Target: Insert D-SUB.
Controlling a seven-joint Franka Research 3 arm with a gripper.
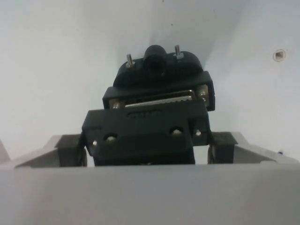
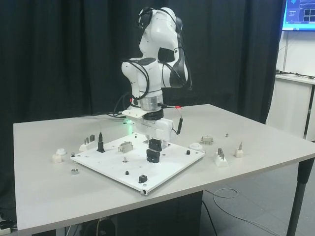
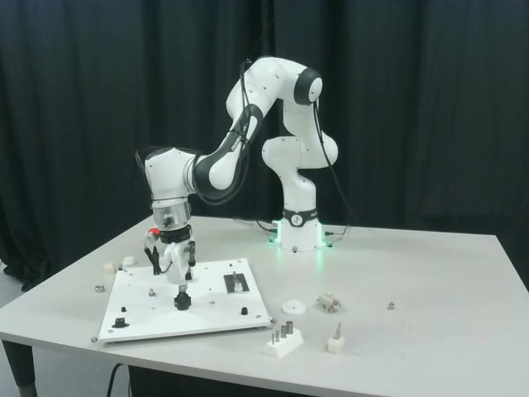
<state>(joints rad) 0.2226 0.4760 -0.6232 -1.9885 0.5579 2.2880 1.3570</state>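
My gripper [image 1: 146, 152] is shut on a black D-SUB connector [image 1: 145, 136], whose body fills the gap between the two fingers [image 1: 72, 152]. Just beyond it sits a second black D-SUB part [image 1: 159, 79] with two screws, and a strip of grey metal shell shows between the two. In the first room view the gripper [image 2: 153, 141] holds the connector [image 2: 154, 144] a little above the black part [image 2: 152, 156] on the white board [image 2: 170, 172]. The second room view shows the gripper [image 3: 179, 277] over the same black part [image 3: 182, 300].
The white board [image 3: 149, 322] also carries a black post [image 2: 101, 145], a grey socket [image 2: 125, 146] and a small black block [image 2: 142, 178]. Around it on the grey table lie a white block with pegs [image 3: 283, 341], a white disc [image 3: 293, 307] and a metal connector [image 2: 206, 140].
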